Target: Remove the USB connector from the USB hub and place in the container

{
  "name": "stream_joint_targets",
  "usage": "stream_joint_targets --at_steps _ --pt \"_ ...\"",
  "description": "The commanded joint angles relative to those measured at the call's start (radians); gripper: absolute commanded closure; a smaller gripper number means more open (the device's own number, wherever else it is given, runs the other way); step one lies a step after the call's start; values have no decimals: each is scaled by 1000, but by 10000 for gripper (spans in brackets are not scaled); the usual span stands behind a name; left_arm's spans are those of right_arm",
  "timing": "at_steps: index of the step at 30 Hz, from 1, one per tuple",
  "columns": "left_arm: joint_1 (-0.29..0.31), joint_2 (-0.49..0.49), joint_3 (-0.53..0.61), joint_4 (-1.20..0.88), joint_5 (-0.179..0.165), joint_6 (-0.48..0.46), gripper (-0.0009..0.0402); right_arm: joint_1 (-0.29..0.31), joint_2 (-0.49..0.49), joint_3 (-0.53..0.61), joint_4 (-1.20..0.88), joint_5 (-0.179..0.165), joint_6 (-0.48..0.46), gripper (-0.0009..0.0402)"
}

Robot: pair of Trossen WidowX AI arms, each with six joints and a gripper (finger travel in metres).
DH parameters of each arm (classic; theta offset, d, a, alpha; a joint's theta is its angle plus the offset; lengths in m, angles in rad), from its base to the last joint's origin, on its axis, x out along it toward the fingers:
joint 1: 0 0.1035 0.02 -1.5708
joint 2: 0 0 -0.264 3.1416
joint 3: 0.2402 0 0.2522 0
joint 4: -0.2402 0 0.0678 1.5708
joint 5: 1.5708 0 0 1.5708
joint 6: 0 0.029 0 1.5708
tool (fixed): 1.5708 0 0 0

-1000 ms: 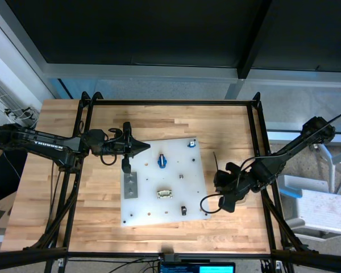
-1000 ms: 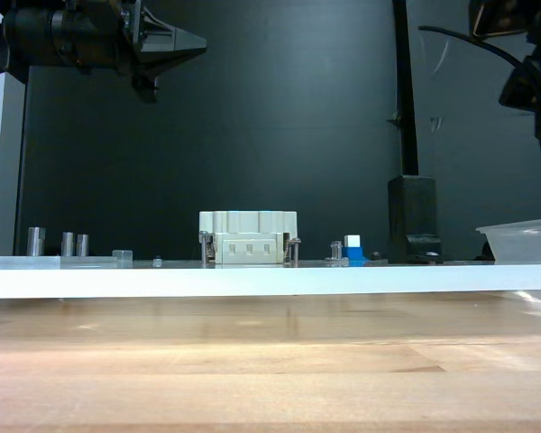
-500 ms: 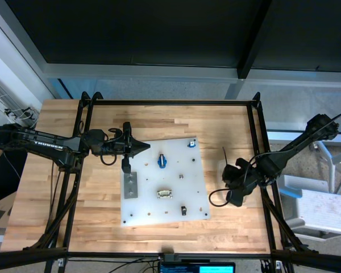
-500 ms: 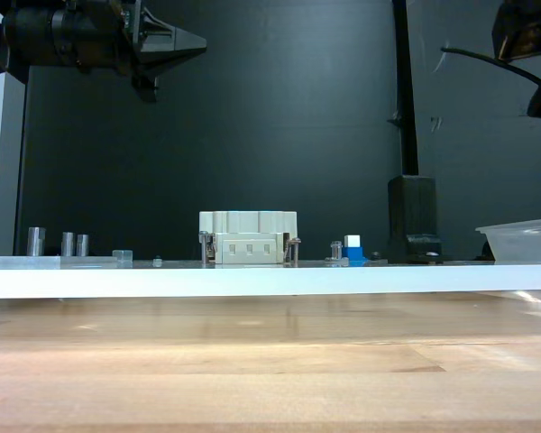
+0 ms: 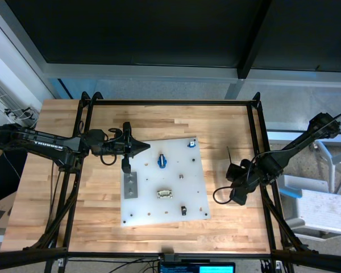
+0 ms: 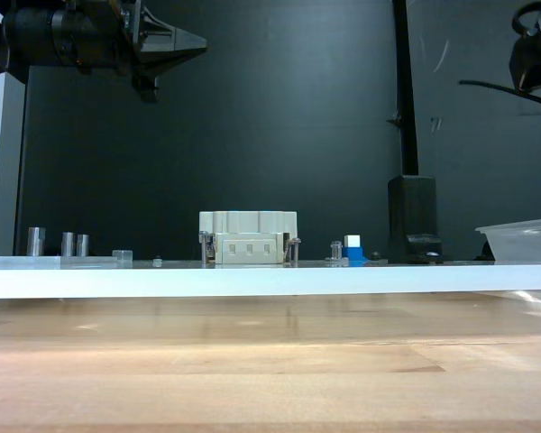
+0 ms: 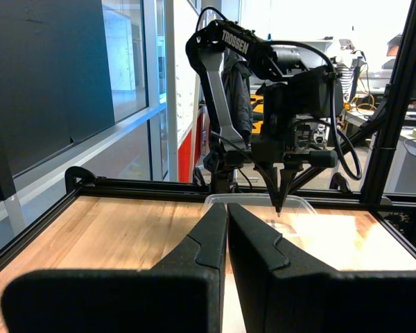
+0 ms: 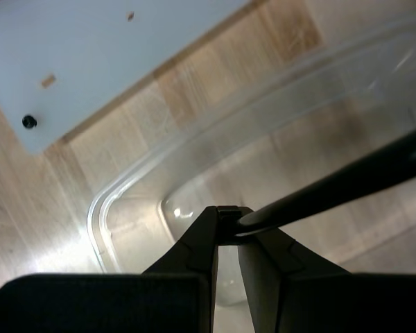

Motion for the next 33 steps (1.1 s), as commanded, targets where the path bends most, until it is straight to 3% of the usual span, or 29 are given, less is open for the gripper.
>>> stream_joint_targets --at_steps 1,7,15,27,33 --pt "0 0 0 0 0 0 392 1 -3 -14 0 -24 7 393" --pt "0 0 0 0 0 0 392 2 -5 -27 0 -49 10 393" --pt "0 0 0 0 0 0 392 2 -6 -33 -1 -50 8 386" --pt "0 0 0 0 0 0 392 2 -6 -33 0 -47 18 294" --pt "0 0 0 0 0 0 392 1 -6 -33 0 -47 26 268"
